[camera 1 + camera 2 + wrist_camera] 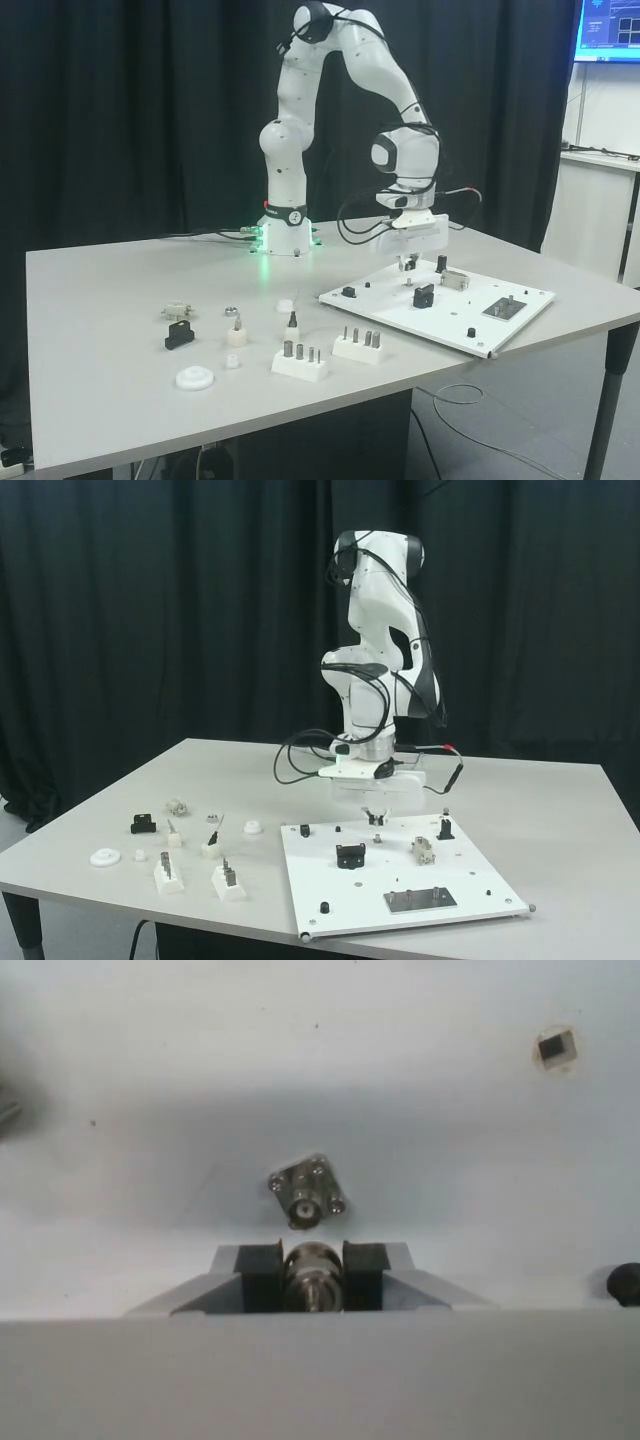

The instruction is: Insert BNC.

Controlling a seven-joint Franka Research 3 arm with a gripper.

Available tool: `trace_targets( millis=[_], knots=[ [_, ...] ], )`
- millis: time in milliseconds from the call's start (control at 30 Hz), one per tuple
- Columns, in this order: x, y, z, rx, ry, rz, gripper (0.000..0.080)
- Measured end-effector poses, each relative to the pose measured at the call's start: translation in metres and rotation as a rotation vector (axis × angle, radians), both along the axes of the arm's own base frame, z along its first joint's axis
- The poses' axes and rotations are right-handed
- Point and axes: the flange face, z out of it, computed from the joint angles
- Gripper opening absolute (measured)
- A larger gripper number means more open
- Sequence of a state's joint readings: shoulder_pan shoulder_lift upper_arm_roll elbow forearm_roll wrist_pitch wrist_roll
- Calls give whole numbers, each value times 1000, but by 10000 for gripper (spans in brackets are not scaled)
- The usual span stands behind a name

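Observation:
In the wrist view my gripper [312, 1272] is shut on a metal BNC plug [312, 1278], which sits between the two black pads [260, 1275]. A square-flanged BNC socket [306, 1195] with corner screws is mounted on the white board [150, 1080], a short way beyond the plug's tip and nearly in line with it. Both room views show the gripper [409, 262] [377, 817] hanging just above the socket [407, 284] [378, 837] at the back of the board [520, 320] [310, 890]. Plug and socket are apart.
On the board stand a black block [424, 295], a grey metal plate [503, 307], a small metal fixture [455, 279] and black knobs [625, 1283]. Loose on the table to the side are white pin holders [300, 360], a black clip [180, 337] and a white gear [193, 378].

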State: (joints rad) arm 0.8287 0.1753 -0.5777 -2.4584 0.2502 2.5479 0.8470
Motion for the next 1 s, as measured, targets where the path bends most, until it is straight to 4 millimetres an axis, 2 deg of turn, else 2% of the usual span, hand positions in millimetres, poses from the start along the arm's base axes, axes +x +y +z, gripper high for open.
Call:
trace_targets(
  millis=[1000],
  knots=[
    [-1, 9, -13, -27, -25, -1, 121]
  ],
)
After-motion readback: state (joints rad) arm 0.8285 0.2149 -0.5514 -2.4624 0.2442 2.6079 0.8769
